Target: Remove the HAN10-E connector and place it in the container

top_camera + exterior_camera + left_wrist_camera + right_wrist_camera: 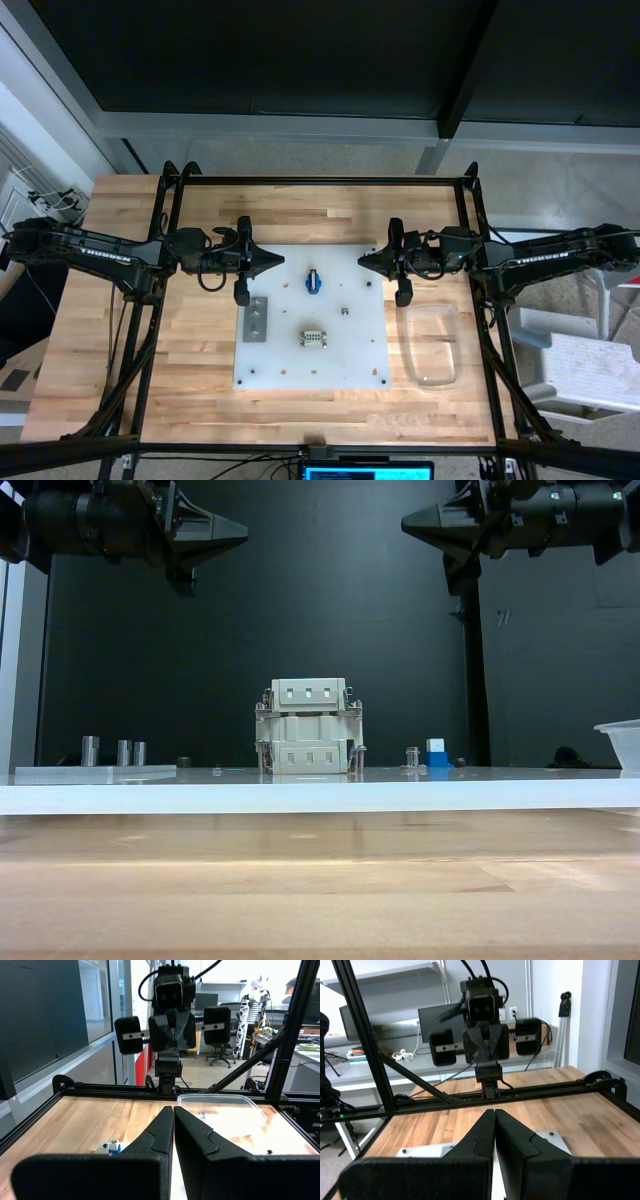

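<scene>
The HAN10-E connector (314,339) is a small grey-beige block with metal ends, standing on the white board (350,360); the low view shows the connector (308,730) upright at the board's middle. The clear container (432,345) lies on the wood just right of the board, and its rim (220,1102) also shows in the left wrist view. My left gripper (283,262) hovers shut above the board's far left corner. My right gripper (362,261) hovers shut above the far right corner. Both point inward, high above the connector, holding nothing.
A small blue part (312,280) sits on the board between the two grippers. A grey metal plate with holes (257,319) lies at the board's left edge. A black frame (320,181) rings the wooden table.
</scene>
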